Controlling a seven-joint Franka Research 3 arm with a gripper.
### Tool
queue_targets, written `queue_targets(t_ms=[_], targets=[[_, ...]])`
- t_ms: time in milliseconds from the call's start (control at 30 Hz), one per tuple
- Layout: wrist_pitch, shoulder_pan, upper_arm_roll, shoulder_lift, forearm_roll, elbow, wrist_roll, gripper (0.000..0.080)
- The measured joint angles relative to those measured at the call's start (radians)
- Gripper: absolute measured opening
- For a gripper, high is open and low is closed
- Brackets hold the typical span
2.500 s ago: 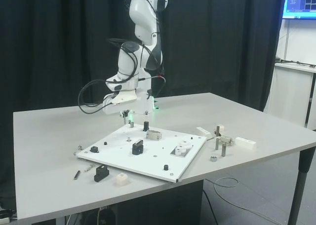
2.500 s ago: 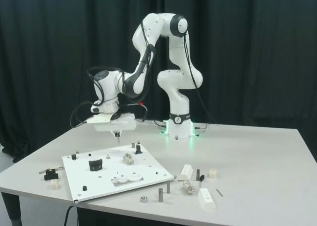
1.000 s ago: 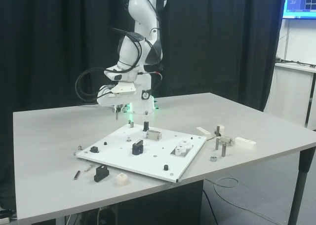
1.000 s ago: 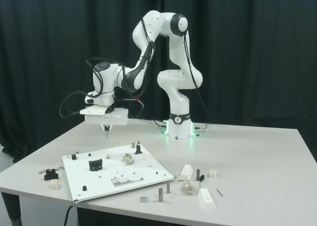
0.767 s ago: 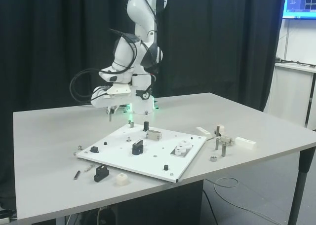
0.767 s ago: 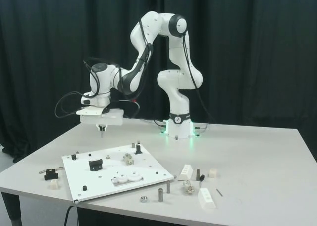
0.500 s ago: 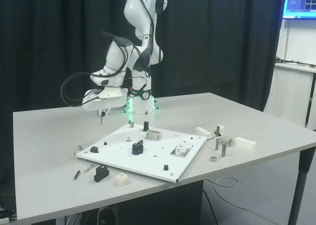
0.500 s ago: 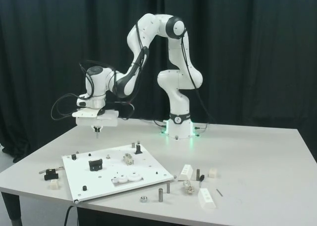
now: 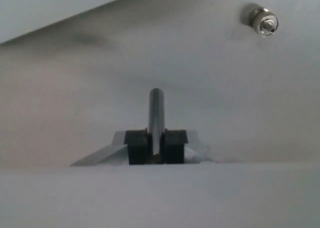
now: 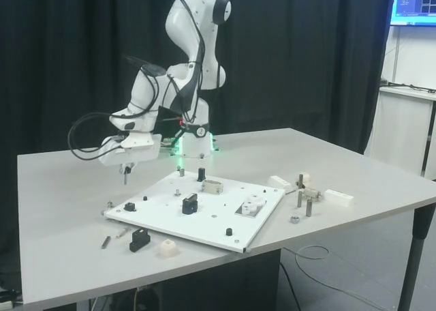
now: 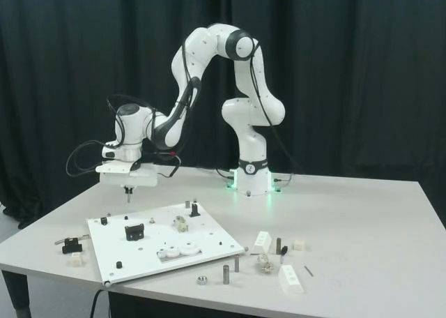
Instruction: Place round peg 2.
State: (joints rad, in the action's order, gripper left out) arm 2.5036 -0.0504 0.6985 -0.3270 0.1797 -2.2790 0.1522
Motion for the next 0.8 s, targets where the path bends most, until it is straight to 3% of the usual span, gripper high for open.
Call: queue_targets(t_ms=[400, 800], targets=[[0.095, -0.01, -0.005, -0.082, -0.057, 0.004, 0.035, 0.0066], [0.108, -0.04, -0.038, -0.116, -0.062, 0.015, 0.035, 0.0066]])
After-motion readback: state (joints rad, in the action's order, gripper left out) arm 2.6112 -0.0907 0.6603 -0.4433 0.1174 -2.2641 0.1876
